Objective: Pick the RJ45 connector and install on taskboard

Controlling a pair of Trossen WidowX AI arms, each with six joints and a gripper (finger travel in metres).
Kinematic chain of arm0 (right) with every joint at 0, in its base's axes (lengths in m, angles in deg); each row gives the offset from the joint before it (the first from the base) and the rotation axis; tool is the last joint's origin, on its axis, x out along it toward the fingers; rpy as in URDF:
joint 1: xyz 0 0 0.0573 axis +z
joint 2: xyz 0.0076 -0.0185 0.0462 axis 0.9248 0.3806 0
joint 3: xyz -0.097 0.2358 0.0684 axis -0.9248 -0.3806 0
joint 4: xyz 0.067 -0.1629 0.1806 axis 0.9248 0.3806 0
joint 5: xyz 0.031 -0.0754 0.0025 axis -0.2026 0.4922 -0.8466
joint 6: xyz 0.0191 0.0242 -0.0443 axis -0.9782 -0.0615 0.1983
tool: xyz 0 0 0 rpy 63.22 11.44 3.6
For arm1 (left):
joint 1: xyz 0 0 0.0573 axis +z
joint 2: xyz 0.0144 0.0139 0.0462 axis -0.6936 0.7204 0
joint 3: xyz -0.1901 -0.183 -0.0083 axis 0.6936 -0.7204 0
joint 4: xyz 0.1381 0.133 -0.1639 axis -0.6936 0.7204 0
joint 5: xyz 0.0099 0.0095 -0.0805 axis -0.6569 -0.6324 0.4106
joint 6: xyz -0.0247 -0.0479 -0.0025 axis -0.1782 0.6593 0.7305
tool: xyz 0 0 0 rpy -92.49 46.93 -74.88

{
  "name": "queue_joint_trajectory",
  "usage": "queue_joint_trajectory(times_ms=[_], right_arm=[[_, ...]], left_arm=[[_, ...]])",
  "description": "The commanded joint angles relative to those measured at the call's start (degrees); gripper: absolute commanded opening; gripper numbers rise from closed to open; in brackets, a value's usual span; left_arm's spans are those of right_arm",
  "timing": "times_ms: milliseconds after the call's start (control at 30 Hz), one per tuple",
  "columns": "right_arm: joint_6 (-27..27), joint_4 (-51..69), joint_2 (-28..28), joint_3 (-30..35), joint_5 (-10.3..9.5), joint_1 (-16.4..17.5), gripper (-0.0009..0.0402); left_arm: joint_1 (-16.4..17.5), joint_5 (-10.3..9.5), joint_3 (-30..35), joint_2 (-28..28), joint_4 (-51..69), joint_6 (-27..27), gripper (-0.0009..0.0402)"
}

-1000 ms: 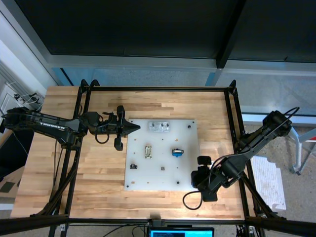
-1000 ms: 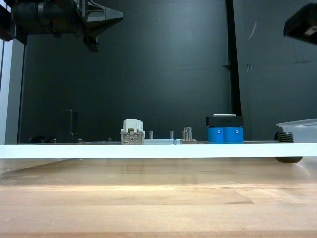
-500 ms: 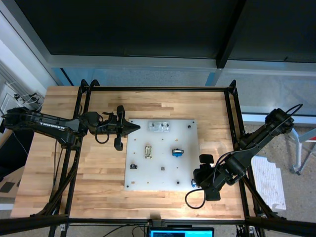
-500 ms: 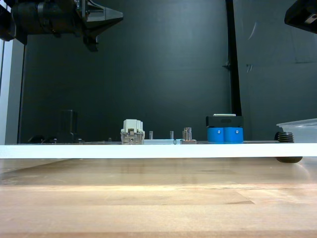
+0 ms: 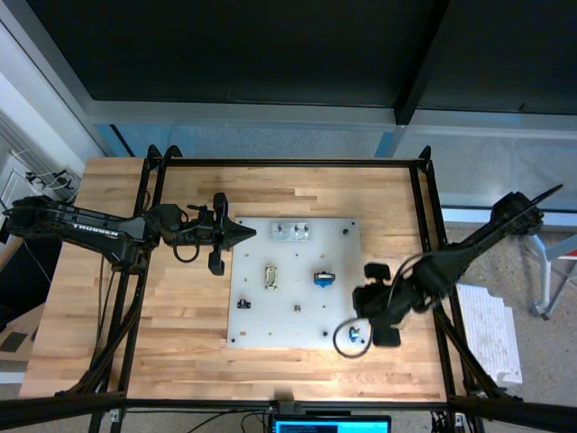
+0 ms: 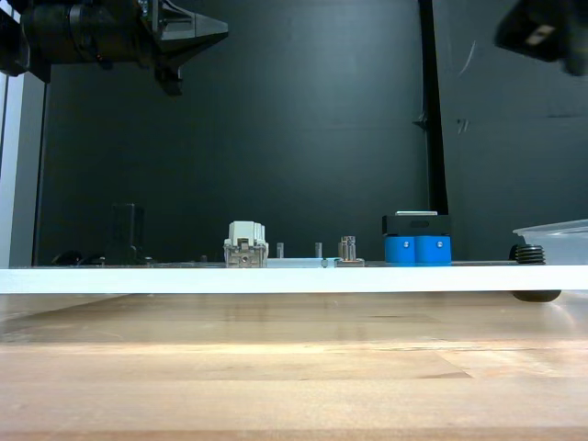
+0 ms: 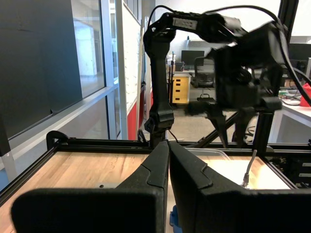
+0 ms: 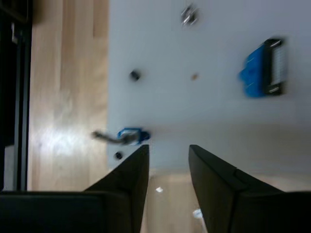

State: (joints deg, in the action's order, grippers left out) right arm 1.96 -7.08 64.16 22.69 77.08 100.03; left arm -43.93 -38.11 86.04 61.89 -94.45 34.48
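Right gripper (image 5: 368, 305) is moving inward over the taskboard's (image 5: 270, 327) near-right corner, jaws apart, empty. Left gripper (image 5: 249, 233) is hovering at its far-left edge, jaws together. RJ45 connector not spotted; the right gripper should be locating it before descending.

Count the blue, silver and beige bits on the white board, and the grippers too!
Blue bits: 2
Silver block: 1
Beige connector: 1
Grippers: 2 (left gripper, fingers shut, above the board's far left corner; right gripper, fingers open, above its near right corner)
Total: 6
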Motion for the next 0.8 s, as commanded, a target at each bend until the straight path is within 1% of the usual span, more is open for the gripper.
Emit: queue_joint_trajectory(times_ms=[33, 200, 333, 433, 500, 600, 700, 767, 800], right_arm=[[3.87, -0.02, -2.19, -0.02, 0.0, -4.9, 0.0076], [11.26, -0.83, -4.31, -0.04, -0.04, -12.74, 0.0034], [17.46, -3.67, -5.44, -0.11, -0.33, -18.03, -0.0002], [21.62, -6.97, -6.27, -0.33, -1.66, -21.81, 0.0004], [23.52, -9.88, -6.82, -0.74, -2.19, -24.26, 0.0001], [27.04, -14.12, -7.28, -1.16, -4.83, -27.96, 0.0001], [29.68, -17.99, -7.56, -1.36, -5.6, -30.88, 0.0], [30.71, -20.96, -7.56, -1.44, -5.68, -32.3, 0.0], [31.21, -22.69, -7.58, -1.6, -6.12, -32.98, 0.0]], left_arm=[[0.02, 0.02, 0.0, 0.0, -0.02, 0.0, 0.0], [0.0, 0.02, 0.0, 0.0, -0.02, 0.0, 0.0], [0.0, 0.02, 0.0, 0.0, -0.02, 0.0, 0.0], [0.02, 0.02, 0.0, 0.0, -0.02, 0.0, 0.0], [0.0, 0.02, 0.0, 0.0, -0.02, 0.0, 0.0], [0.0, 0.02, 0.0, 0.0, -0.02, 0.0, 0.0], [0.0, 0.02, 0.0, 0.0, -0.02, 0.0, 0.0], [0.02, 0.02, 0.0, 0.0, -0.02, 0.0, 0.0], [0.0, 0.02, 0.0, 0.0, -0.02, 0.0, 0.0]])
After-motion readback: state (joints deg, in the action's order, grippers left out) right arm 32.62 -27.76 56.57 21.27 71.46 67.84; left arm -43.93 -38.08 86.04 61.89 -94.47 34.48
